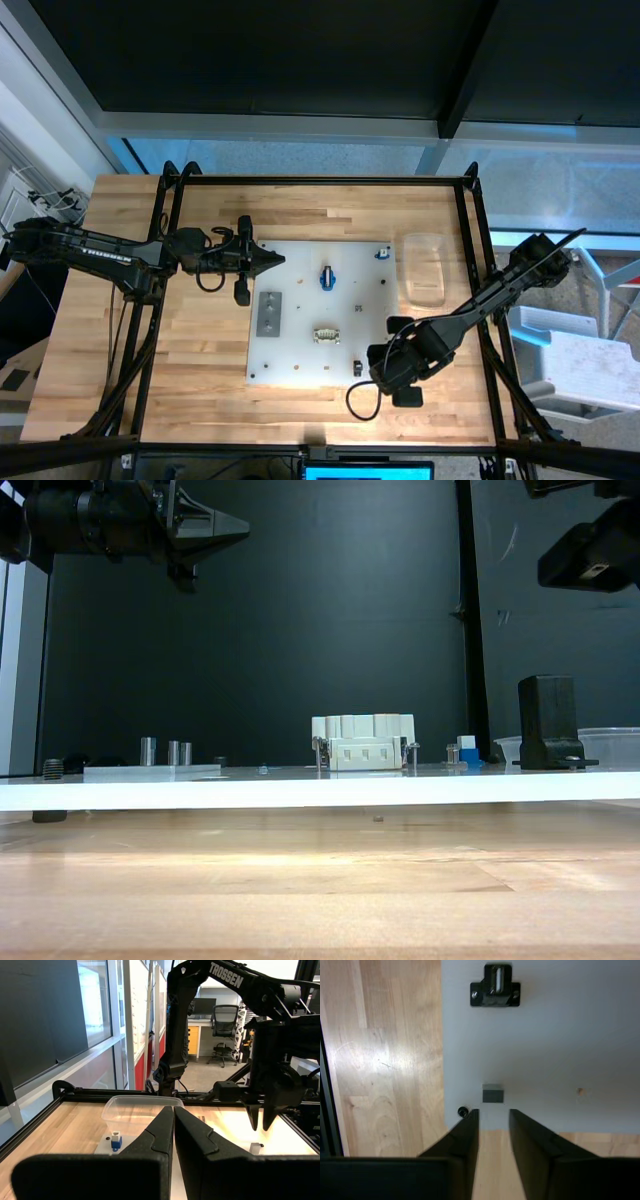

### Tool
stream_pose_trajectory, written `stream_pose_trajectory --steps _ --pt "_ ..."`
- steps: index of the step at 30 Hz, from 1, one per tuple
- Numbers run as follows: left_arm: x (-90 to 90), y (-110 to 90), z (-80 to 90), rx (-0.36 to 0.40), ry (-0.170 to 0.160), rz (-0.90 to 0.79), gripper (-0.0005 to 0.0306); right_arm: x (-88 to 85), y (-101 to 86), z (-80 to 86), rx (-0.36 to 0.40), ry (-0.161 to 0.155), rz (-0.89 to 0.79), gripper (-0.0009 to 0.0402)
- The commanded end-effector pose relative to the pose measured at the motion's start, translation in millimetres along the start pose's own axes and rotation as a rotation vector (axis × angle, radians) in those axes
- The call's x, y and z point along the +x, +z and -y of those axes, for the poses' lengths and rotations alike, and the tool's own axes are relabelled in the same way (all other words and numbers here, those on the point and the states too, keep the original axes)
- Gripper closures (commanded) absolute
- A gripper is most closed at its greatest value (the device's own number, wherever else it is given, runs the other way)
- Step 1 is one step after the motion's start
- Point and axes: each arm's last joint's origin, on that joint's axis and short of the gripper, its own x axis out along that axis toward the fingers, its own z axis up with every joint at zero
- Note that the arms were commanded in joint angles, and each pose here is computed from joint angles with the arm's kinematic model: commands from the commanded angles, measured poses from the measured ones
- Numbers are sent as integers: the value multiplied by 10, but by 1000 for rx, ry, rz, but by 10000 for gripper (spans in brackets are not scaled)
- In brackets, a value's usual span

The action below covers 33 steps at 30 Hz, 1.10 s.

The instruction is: Pick the 16mm bar from the taskboard and place it in the container

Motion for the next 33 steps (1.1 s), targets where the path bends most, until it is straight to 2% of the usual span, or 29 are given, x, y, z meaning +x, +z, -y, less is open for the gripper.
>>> stream_pose_trajectory --steps 1,5,8,11,19,25,33 --pt "0 2 0 0 0 1 300 18 1 -11 -1 -1 6 238" --pt "1 1 0 0 0 0 300 20 10 -20 -1 5 18 192" --pt "0 2 0 0 0 1 300 32 2 -17 -2 -6 21 177" --pt "1 1 0 0 0 0 300 63 -19 -8 4 -21 19 176" --pt "1 1 0 0 0 0 300 153 -70 11 16 -32 7 178" --pt "0 2 0 0 0 1 300 256 -100 21 15 -23 20 178" --pt "1 1 -1 0 0 0 300 398 -83 1 9 -54 14 178"
